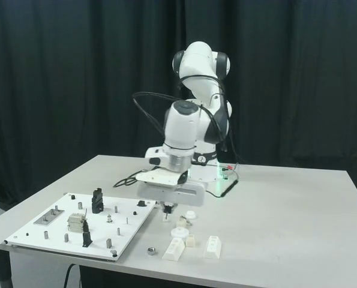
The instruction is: Insert square peg 1.
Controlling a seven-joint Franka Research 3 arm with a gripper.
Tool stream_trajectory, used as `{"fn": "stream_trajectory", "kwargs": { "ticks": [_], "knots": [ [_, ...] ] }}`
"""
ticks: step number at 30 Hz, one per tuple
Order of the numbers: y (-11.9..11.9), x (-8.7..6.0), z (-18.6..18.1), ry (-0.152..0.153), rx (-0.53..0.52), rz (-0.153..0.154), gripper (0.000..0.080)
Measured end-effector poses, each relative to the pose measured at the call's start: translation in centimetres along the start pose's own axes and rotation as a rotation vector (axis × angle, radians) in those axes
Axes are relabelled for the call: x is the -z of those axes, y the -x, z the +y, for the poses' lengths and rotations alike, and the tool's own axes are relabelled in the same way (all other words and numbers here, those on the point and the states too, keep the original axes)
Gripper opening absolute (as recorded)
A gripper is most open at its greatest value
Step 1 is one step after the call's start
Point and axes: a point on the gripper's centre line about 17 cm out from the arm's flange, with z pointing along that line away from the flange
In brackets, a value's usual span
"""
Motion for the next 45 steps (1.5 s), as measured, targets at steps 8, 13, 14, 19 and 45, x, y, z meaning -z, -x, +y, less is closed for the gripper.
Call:
{"fn": "stream_trajectory", "kwargs": {
  "ticks": [8, 13, 14, 19, 45],
  "knots": [
    [0.7, 0.2, 3.2, -0.026, -0.022, 0.006, 0.0034],
    [1.1, 0.6, 5.5, -0.046, -0.047, 0.016, 0.0034],
    [1.1, 0.6, 5.9, -0.048, -0.05, 0.018, 0.0034],
    [1.3, 1.0, 8.4, -0.065, -0.079, 0.032, 0.0034],
    [5.9, -0.7, 21.2, -0.122, -0.13, 0.064, 0.0034]
  ]
}}
